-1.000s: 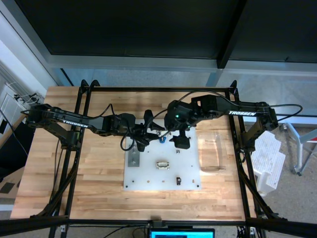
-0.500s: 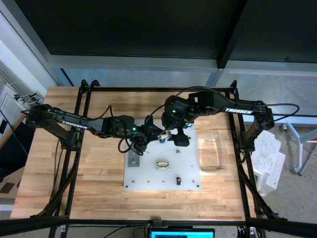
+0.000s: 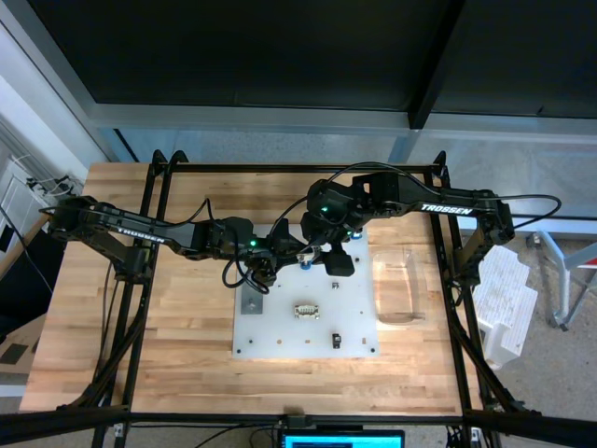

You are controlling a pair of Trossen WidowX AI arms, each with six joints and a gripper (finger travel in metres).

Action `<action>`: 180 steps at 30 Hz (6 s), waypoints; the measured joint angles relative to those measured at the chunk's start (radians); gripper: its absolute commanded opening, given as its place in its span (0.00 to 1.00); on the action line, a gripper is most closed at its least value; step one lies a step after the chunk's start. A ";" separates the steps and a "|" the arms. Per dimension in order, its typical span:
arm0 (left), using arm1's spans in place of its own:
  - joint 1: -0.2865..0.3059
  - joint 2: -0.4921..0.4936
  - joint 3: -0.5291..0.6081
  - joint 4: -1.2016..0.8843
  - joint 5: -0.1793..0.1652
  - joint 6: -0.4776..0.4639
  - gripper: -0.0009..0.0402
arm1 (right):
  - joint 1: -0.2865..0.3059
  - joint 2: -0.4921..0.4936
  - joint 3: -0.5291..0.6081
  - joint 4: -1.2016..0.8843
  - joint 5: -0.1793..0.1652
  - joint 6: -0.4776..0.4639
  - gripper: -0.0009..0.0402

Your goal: Pick the HAN10E connector and install on the hub

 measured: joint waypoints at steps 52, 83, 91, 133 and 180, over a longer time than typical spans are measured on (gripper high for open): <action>-0.006 -0.111 -0.060 -0.045 -0.142 -0.407 0.66 | 0.013 -0.021 -0.012 -0.057 0.055 -0.018 0.17; 0.009 -0.360 -0.266 -0.056 -0.134 -1.064 0.43 | 0.265 0.108 -0.150 0.133 0.275 0.298 0.19; 0.009 -0.360 -0.266 -0.057 -0.134 -1.062 0.42 | 0.289 0.148 -0.151 0.188 0.273 0.299 0.19; 0.009 -0.352 -0.265 -0.058 -0.134 -1.062 0.42 | 0.325 0.209 -0.341 0.349 0.274 0.327 0.19; 0.009 -0.352 -0.265 -0.058 -0.134 -1.061 0.42 | 0.326 0.207 -0.426 0.423 0.288 0.391 0.20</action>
